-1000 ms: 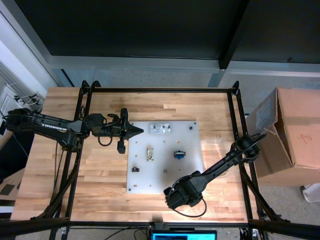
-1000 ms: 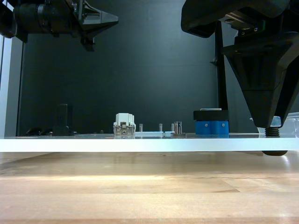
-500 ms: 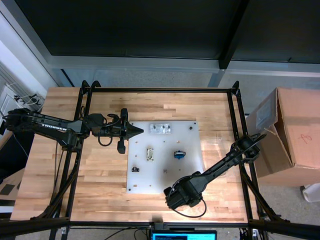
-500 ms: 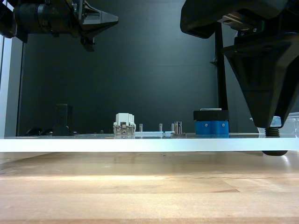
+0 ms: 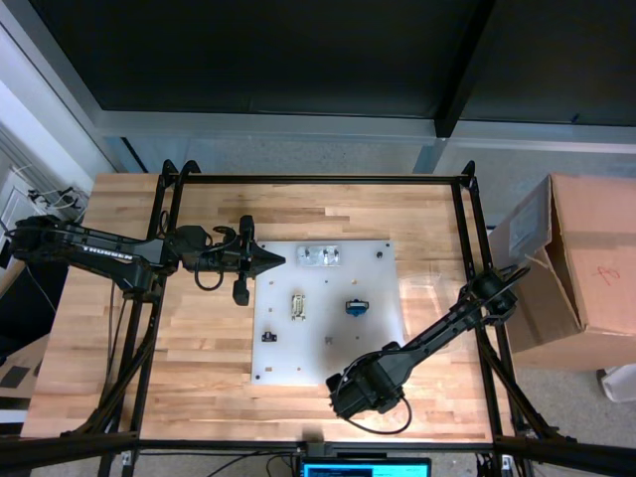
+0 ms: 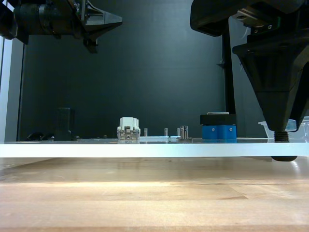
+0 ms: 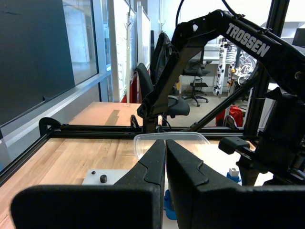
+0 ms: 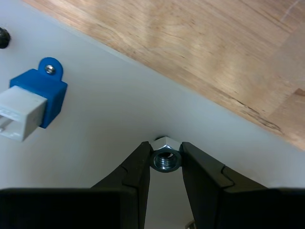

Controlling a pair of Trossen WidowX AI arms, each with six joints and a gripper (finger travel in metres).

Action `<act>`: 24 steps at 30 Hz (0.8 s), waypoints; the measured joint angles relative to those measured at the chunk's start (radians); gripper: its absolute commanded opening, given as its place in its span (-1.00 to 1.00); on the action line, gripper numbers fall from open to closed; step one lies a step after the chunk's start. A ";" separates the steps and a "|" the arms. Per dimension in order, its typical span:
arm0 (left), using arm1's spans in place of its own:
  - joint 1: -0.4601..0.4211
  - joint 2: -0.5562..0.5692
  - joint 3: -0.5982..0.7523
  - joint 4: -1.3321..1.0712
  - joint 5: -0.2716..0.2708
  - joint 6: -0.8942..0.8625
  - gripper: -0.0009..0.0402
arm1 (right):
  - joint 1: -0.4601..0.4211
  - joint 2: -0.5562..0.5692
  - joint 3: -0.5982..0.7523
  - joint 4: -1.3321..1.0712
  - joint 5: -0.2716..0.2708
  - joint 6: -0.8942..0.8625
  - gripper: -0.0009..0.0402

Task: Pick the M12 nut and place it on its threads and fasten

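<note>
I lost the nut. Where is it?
The right gripper holds the nut over its stud, at the low view's right; left gripper hangs over board's left edge.

The left gripper (image 5: 276, 260) hangs high over the board's (image 5: 298, 370) far left edge, open air beneath it. A white connector (image 6: 128, 131), small posts (image 6: 183, 131) and a blue block (image 6: 218, 130) stand mid-board. The right gripper (image 6: 280, 129), pinching the nut (image 8: 165, 159), blocks the near right edge, with the clear tray (image 6: 299, 128) behind it.

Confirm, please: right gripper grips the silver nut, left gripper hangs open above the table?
No: the left gripper hangs shut, as the left wrist view shows. The right gripper, at the near right edge of the board, does grip the silver nut.
</note>
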 measured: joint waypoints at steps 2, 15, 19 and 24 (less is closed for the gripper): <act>0.000 0.000 0.000 0.000 0.000 0.000 -0.96 | -0.003 0.000 -0.001 0.002 0.000 0.000 -0.92; 0.000 0.000 0.000 0.000 0.000 0.000 -0.96 | -0.011 0.000 -0.021 0.013 0.000 0.027 -0.92; 0.000 0.000 0.000 0.000 0.000 0.000 -0.96 | -0.011 0.000 -0.021 0.013 0.000 0.063 -0.92; 0.000 0.000 0.000 0.000 0.000 0.000 -0.96 | -0.013 0.000 -0.022 0.013 -0.006 0.166 -0.92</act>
